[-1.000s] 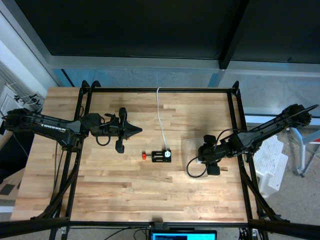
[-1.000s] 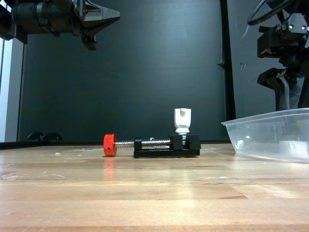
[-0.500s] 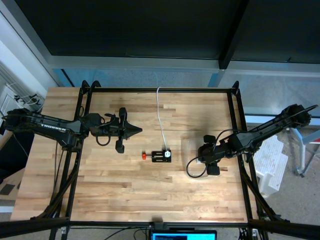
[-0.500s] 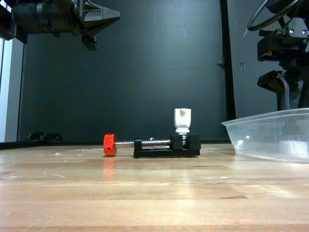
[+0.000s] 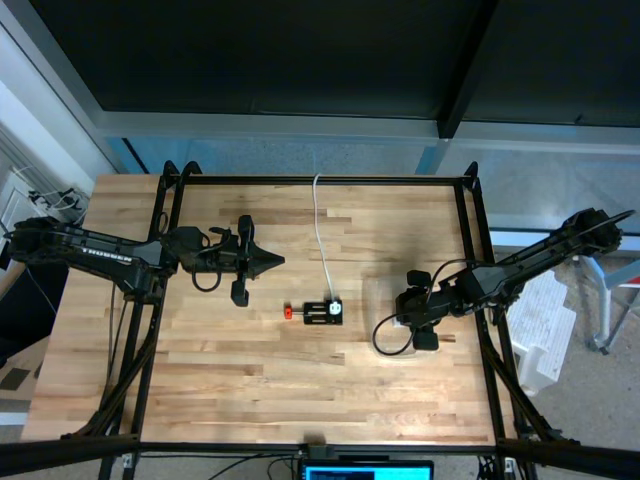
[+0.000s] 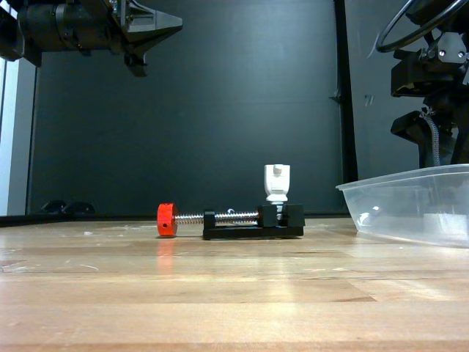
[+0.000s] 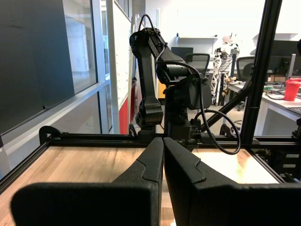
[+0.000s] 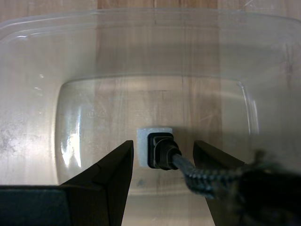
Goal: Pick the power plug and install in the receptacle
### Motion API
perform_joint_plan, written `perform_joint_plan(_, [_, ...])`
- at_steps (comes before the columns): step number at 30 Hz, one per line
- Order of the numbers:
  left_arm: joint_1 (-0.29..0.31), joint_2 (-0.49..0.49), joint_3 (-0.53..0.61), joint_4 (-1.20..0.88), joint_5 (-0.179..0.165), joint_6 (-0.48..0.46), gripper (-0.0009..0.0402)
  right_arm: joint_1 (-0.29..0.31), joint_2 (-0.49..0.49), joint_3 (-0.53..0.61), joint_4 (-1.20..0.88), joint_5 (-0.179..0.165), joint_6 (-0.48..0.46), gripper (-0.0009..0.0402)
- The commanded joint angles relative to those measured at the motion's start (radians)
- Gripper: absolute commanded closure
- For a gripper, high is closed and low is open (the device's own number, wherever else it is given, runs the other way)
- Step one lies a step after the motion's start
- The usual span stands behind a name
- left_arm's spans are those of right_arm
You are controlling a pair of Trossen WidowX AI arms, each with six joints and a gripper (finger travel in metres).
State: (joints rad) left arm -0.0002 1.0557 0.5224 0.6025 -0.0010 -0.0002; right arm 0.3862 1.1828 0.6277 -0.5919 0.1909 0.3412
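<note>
Over the tray (image 6: 396,180), my right claw (image 8: 162,147) hangs open by the power plug (image 8: 159,154), not grabbed yet, I think; receptacle (image 6: 276,180) empty; left claw (image 6: 176,29) closed, upper left.

Wooden table (image 5: 250,380) bears a red-knobbed vise (image 5: 316,313), white cable (image 5: 322,240) and clear tray (image 6: 410,202)

Wooden table (image 5: 250,380), dark wall (image 6: 242,110)
</note>
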Motion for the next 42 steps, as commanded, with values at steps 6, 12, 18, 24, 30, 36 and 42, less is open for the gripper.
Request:
perform_joint_plan(6, [0.0,0.0,0.0,0.0,0.0,0.0,0.0393,0.0,0.0,-0.01,0.011,0.0,0.0,0.0221])
perform_joint_plan(12, [0.0,0.0,0.0,0.0,0.0,0.0,0.0393,0.0,0.0,-0.01,0.012,0.0,-0.002,0.0249])
perform_joint_plan(18, [0.0,0.0,0.0,0.0,0.0,0.0,0.0393,0.0,0.0,-0.01,0.014,0.0,-0.004,0.0279])
perform_joint_plan(24, [0.0,0.0,0.0,0.0,0.0,0.0,0.0393,0.0,0.0,-0.01,0.014,0.0,-0.009,0.0308])
perform_joint_plan(30, [0.0,0.0,0.0,0.0,0.0,0.0,0.0393,0.0,0.0,-0.01,0.014,0.001,-0.009,0.0335])
perform_joint_plan(36, [0.0,0.0,0.0,0.0,0.0,0.0,0.0393,0.0,0.0,-0.01,0.014,0.0,-0.009,0.0361])
perform_joint_plan(42, [0.0,0.0,0.0,0.0,0.0,0.0,0.0393,0.0,0.0,-0.01,0.014,0.0,-0.009,0.0386])
